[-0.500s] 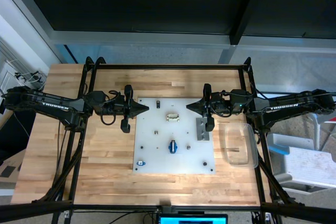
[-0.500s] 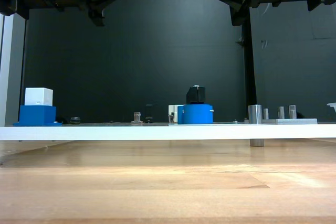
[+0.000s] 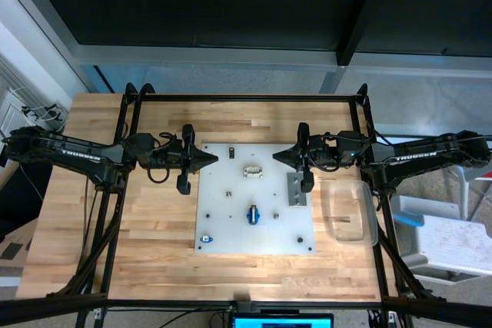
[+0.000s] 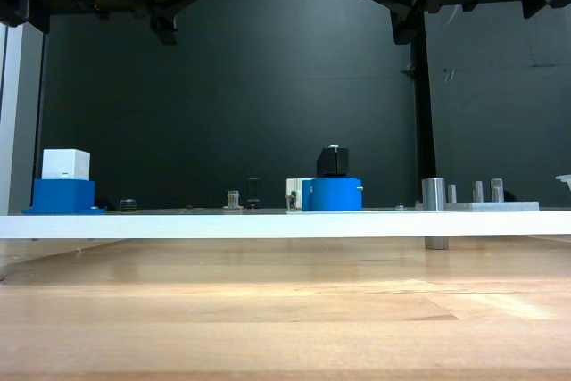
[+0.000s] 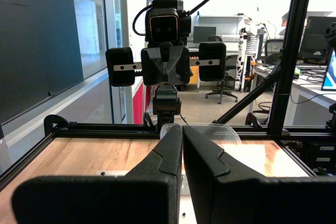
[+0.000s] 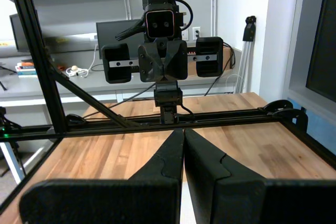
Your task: Pick the 16mm cylinder and place it in the container
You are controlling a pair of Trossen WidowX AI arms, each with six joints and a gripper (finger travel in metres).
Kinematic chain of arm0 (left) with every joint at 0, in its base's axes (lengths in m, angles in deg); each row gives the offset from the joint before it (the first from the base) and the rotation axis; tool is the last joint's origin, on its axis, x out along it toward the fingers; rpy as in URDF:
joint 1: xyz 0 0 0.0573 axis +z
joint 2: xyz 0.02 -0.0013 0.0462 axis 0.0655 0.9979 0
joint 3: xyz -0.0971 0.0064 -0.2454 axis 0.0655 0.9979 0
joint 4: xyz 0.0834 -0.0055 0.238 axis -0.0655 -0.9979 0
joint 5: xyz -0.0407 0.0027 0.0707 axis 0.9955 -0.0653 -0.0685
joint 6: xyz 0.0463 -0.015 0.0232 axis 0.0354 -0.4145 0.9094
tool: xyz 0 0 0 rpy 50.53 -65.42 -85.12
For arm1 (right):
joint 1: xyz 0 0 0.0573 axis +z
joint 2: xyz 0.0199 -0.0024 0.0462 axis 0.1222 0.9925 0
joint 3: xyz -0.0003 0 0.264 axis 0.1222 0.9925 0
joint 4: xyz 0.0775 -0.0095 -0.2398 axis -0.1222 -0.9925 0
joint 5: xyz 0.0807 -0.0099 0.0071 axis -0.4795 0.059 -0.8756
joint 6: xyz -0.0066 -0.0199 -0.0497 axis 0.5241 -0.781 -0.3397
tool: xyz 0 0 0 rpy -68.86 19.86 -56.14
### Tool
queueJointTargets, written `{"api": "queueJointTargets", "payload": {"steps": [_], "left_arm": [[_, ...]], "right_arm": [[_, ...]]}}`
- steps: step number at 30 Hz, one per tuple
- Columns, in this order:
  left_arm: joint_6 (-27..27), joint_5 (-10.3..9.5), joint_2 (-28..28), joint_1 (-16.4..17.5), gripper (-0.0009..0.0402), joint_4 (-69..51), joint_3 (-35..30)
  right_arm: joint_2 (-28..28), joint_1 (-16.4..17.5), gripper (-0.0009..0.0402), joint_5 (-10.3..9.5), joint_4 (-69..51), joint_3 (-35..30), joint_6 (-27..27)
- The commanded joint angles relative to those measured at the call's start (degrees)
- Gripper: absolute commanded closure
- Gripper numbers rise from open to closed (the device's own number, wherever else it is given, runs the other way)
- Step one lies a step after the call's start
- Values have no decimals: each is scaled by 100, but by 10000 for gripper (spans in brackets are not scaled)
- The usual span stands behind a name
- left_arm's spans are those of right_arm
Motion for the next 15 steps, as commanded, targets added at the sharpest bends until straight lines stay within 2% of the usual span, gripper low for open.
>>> {"api": "queueJointTargets", "payload": {"steps": [1, 6, 15], "left_arm": [[2, 0, 2, 2, 393, 0, 0], [2, 0, 2, 0, 393, 0, 0], [2, 0, 2, 0, 393, -2, 0]], "right_arm": [[2, -2, 393, 2, -2, -33, 52], [2, -2, 393, 7, -286, -319, 46], [9, 0, 393, 2, -2566, -1281, 35]]}}
